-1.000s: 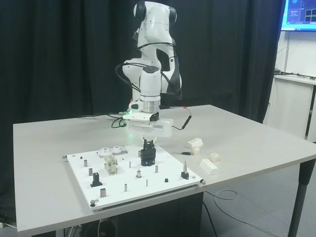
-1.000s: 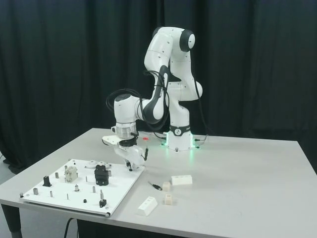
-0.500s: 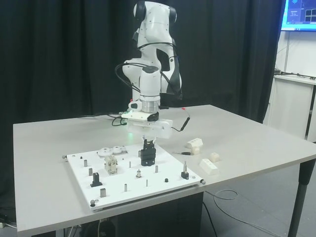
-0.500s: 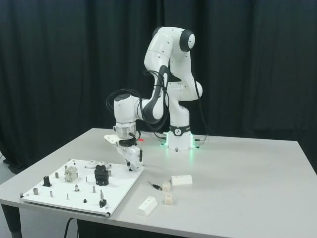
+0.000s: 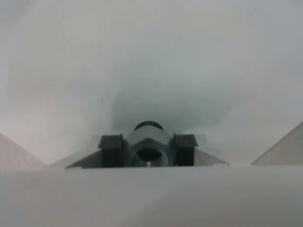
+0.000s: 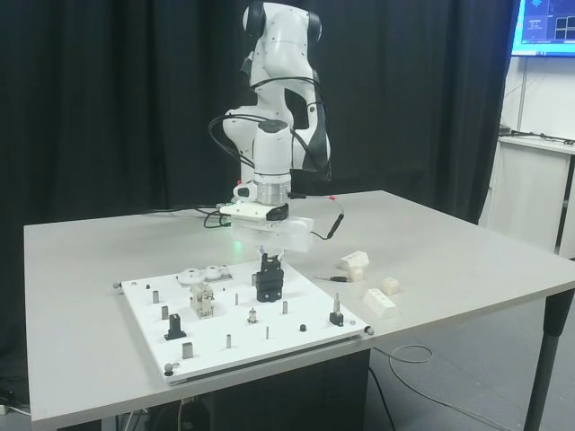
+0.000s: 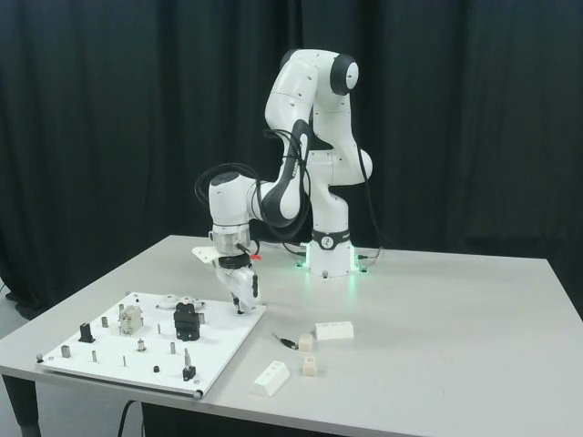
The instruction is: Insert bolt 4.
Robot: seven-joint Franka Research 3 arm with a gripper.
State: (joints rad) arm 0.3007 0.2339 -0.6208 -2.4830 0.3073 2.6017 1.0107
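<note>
In the wrist view my gripper is shut on a grey bolt with a hollow end, held between the two black pads. Below it lies only the white surface of the assembly board. In the room views the gripper hangs low over the far edge of the white board, just behind a black fixture. The bolt itself is too small to make out in the room views.
The board carries several small pins, posts and blocks, among them a pale block and a black bracket. White blocks and a small black part lie on the grey table beside the board.
The hand has turned about its vertical axis while staying over the same spot at the board's far edge. The fingers remain shut on the bolt.
</note>
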